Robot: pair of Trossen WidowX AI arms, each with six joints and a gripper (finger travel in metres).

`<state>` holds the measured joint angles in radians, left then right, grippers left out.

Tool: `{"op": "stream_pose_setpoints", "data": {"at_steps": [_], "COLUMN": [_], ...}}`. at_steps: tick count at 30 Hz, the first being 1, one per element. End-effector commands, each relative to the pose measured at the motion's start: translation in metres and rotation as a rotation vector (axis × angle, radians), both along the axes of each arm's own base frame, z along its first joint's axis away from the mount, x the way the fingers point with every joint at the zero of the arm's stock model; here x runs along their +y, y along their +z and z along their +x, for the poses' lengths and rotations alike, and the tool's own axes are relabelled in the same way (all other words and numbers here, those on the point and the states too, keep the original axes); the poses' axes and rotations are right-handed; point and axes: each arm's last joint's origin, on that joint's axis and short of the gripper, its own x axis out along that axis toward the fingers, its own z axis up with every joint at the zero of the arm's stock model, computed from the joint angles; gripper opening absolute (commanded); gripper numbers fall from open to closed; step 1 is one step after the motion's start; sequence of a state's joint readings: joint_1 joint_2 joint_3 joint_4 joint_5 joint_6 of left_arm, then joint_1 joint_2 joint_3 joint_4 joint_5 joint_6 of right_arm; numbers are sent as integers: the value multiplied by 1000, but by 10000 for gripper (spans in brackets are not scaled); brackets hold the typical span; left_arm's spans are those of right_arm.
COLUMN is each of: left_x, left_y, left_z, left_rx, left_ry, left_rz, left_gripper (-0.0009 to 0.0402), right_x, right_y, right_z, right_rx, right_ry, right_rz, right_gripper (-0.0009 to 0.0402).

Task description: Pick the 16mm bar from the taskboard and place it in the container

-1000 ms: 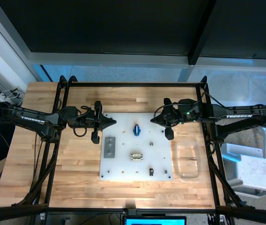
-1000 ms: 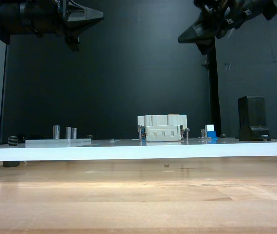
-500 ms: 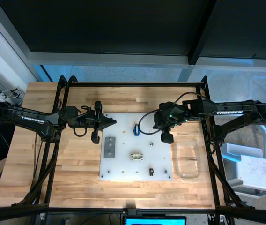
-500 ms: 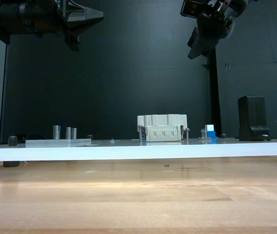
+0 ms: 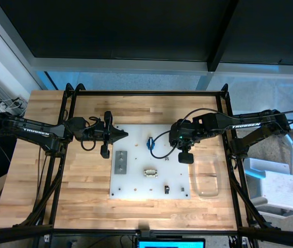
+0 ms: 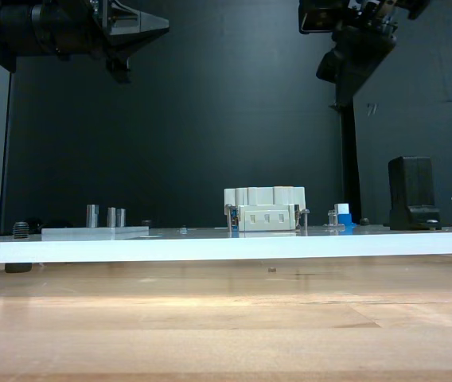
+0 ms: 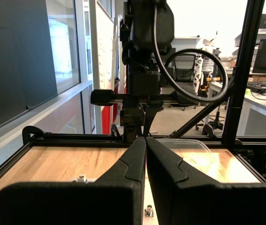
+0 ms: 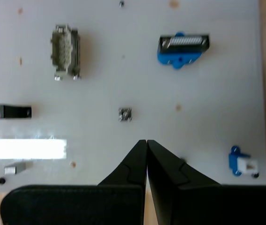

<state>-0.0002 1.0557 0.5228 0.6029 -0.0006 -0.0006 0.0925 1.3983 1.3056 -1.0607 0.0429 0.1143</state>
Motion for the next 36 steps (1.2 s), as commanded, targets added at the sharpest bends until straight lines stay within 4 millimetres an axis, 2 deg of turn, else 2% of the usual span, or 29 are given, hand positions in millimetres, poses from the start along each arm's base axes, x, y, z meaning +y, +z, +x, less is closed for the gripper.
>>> {"op": "stream_pose_setpoints", "data": {"at_steps": [1, 16, 36], "left_x": [0, 0, 0], "left_y": [0, 0, 0], "left_z": [0, 0, 0], "left_rx": [0, 0, 0], "left_ry": [0, 0, 0], "left_rz": [0, 0, 0], "left_gripper": [0, 0, 0], "right_x": [5, 29, 79], "right_y": [-3, 0, -14], "right_z": [-1, 1, -2], "right_rx": [48, 131, 188], "right_ry": [-10, -1, -2], "right_rz": [6, 19, 35], "right_gripper": [0, 0, 0]}}
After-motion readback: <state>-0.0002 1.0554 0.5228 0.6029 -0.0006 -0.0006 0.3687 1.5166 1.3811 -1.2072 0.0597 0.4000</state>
